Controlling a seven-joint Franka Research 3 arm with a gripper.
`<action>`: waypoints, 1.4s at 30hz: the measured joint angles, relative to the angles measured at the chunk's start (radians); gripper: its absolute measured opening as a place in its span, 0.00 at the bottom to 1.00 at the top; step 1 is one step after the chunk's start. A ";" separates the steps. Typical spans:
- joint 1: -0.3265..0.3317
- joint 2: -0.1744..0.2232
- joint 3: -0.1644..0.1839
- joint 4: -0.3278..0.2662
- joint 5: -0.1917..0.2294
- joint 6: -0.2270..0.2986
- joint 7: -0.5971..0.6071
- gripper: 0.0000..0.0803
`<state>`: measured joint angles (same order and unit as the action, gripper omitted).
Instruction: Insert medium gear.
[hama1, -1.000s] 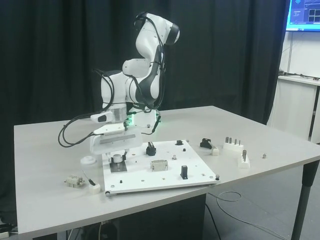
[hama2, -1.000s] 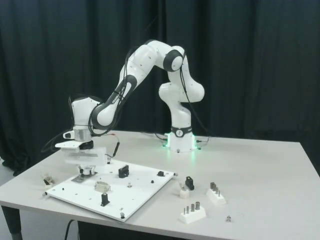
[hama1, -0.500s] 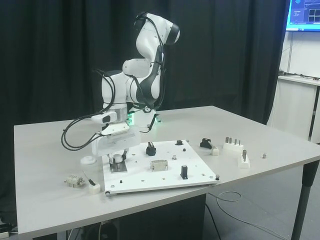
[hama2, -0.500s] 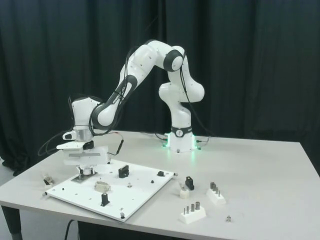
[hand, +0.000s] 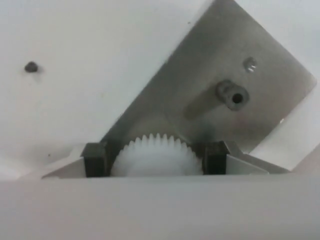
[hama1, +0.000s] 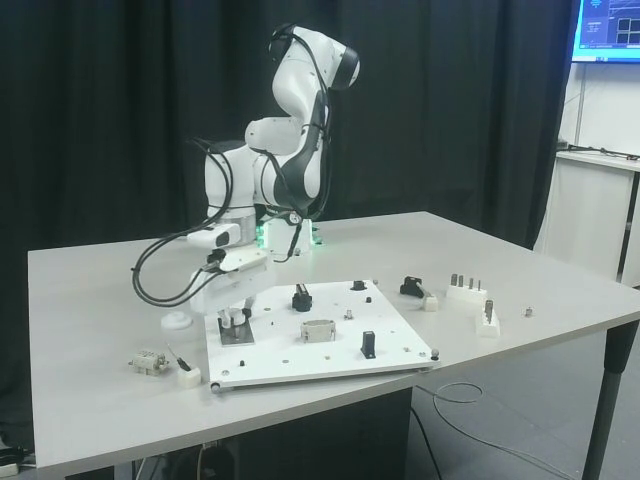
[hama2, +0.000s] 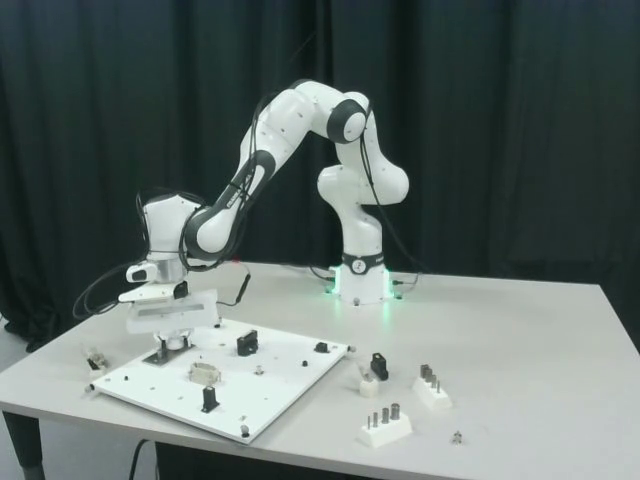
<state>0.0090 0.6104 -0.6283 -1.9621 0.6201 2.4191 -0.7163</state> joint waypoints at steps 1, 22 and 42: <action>0.000 0.000 0.000 0.001 -0.002 -0.001 -0.012 0.49; -0.006 0.002 0.000 0.003 0.023 -0.001 0.192 0.49; -0.007 0.002 -0.001 -0.004 0.048 0.020 0.603 0.49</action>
<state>0.0020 0.6127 -0.6293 -1.9665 0.6679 2.4391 -0.1133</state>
